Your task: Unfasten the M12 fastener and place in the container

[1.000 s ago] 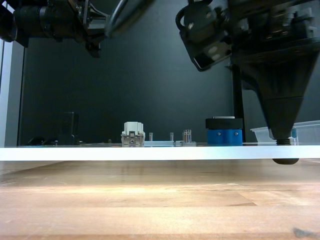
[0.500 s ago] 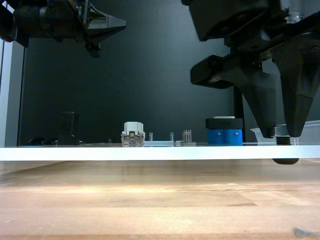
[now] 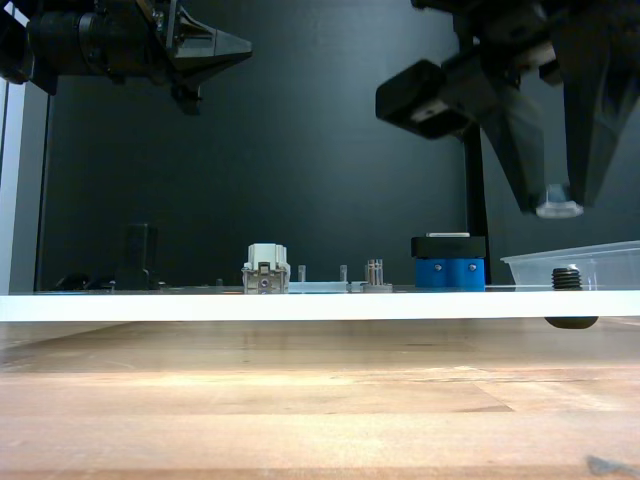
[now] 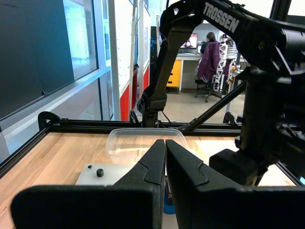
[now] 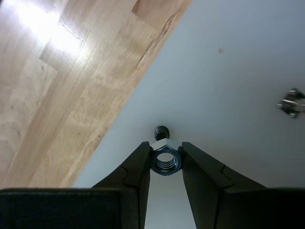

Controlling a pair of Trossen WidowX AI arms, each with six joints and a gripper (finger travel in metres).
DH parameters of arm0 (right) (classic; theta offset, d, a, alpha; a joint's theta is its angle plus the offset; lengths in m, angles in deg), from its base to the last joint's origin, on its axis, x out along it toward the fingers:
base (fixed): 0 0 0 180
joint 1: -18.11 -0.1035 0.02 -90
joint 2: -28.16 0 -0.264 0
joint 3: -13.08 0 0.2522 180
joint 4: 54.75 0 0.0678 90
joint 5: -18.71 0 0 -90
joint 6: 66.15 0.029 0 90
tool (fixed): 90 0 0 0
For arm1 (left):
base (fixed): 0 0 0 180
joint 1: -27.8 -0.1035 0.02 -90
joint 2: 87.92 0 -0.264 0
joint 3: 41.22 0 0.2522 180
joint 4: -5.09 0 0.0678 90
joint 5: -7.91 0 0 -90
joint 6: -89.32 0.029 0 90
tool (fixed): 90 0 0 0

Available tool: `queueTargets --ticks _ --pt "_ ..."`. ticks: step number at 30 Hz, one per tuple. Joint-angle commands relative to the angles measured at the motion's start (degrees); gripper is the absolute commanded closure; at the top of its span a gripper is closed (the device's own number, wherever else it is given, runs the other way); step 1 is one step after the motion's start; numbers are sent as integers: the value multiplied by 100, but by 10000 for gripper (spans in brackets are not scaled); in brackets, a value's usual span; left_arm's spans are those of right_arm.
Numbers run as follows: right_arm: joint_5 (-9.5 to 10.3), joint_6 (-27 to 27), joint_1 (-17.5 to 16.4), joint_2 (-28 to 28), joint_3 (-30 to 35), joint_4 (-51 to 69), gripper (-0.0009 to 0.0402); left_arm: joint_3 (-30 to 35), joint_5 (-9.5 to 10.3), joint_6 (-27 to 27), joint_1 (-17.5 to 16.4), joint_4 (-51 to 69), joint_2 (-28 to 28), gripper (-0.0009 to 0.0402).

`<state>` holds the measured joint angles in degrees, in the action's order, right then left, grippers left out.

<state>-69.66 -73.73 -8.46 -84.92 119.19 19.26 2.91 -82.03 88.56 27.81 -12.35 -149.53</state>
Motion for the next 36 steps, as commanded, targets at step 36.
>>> queueTargets --ticks 36 --pt "-411 686 1569 3696 -3543 380 387 0 0 0 0 2 0 393"
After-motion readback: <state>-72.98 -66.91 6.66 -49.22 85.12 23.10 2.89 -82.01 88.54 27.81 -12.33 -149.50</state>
